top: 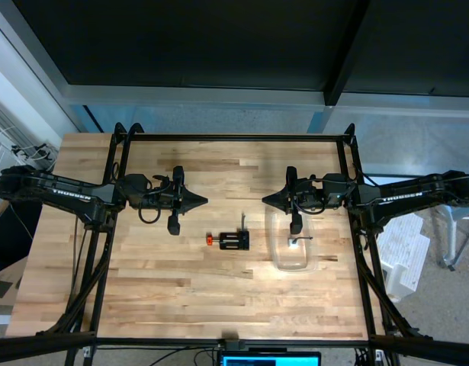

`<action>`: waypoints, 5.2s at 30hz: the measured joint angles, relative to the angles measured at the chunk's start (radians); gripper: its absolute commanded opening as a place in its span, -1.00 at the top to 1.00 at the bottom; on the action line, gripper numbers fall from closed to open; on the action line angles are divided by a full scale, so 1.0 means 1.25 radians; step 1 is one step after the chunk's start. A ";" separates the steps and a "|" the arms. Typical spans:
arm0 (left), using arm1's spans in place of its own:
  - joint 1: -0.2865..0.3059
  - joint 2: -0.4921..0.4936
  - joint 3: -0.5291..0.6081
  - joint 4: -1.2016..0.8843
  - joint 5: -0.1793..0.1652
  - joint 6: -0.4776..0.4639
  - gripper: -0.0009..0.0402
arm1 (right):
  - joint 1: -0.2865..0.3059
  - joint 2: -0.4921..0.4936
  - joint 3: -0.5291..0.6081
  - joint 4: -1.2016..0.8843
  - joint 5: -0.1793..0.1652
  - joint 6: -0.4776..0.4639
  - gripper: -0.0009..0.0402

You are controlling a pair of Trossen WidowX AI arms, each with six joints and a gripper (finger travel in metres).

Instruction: Pick the USB-C connector and install on taskboard

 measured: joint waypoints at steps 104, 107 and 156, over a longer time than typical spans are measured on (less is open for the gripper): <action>0.000 0.000 0.000 0.000 0.000 0.000 0.96 | 0.210 0.399 0.449 -1.237 0.042 0.246 0.13; 0.000 0.000 0.000 0.000 0.000 0.000 0.96 | 0.211 0.407 0.435 -1.218 0.042 0.245 0.13; 0.000 0.000 0.000 0.000 0.000 0.000 0.96 | 0.210 0.410 0.331 -1.085 0.045 0.195 0.36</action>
